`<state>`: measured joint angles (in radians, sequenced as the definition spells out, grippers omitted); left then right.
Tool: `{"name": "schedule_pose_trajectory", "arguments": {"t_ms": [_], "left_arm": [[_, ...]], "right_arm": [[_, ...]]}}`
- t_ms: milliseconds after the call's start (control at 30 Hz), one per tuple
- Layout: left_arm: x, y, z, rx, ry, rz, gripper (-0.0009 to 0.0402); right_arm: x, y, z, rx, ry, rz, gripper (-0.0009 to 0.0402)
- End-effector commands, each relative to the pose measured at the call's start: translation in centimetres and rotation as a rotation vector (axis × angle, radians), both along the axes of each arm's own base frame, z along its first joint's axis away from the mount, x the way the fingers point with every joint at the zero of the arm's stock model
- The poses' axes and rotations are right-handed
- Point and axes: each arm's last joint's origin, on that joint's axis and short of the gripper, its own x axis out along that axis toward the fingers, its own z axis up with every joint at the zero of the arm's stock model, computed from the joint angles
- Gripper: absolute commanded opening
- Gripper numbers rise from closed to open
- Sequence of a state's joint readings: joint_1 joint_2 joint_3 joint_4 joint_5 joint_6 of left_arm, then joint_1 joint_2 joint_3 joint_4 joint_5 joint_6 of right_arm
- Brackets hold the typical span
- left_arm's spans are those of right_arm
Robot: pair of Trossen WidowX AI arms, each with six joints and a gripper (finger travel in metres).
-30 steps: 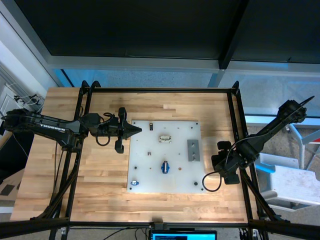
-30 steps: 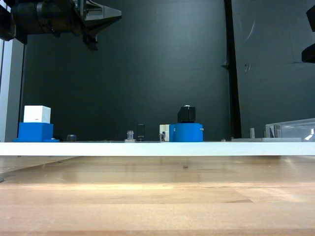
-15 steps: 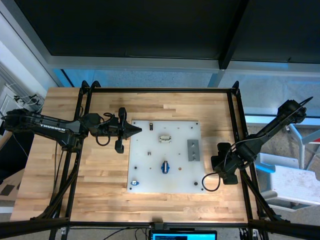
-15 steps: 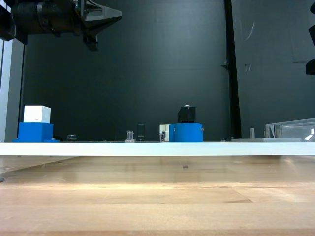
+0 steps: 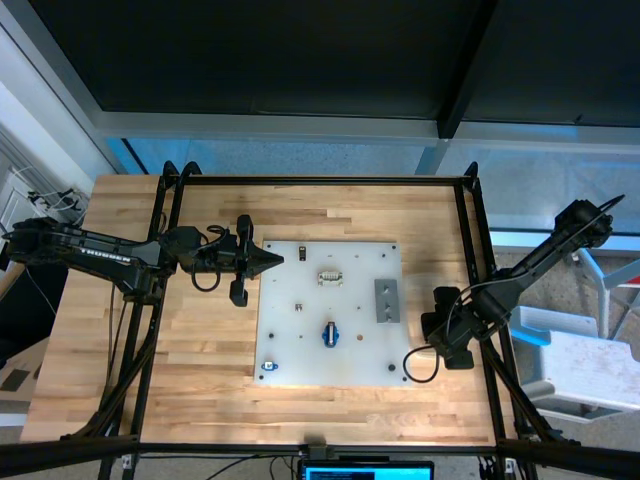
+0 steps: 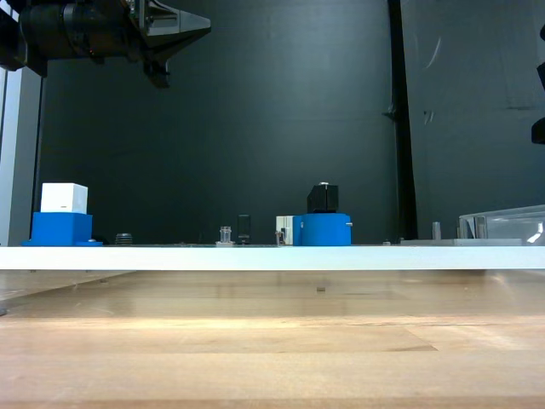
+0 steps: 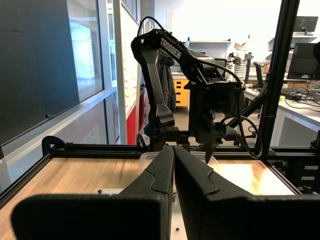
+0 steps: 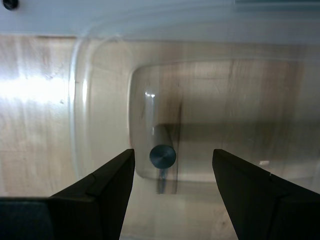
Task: Pick the 16mm cylinder and place it in the taskboard
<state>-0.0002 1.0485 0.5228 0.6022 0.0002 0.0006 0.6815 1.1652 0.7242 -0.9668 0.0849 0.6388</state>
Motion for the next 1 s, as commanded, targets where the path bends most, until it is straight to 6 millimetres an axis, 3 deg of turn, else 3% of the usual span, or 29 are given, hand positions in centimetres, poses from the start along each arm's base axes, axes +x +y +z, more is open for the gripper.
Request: {"name": "schedule_pose_trajectory", "arguments": {"t_ms": [33,1000], "left_arm": [[0.0,0.0,0.0,0.0,0.0,0.0,0.0],[0.0,0.0,0.0,0.0,0.0,0.0,0.0]], "right_arm": [[0.2,0.2,-0.6,0.006,-0.008,0.0,0.0217],[-0.1,-0.1,-2.6,0.008,-0.007,-0.012,0.0214]]}}
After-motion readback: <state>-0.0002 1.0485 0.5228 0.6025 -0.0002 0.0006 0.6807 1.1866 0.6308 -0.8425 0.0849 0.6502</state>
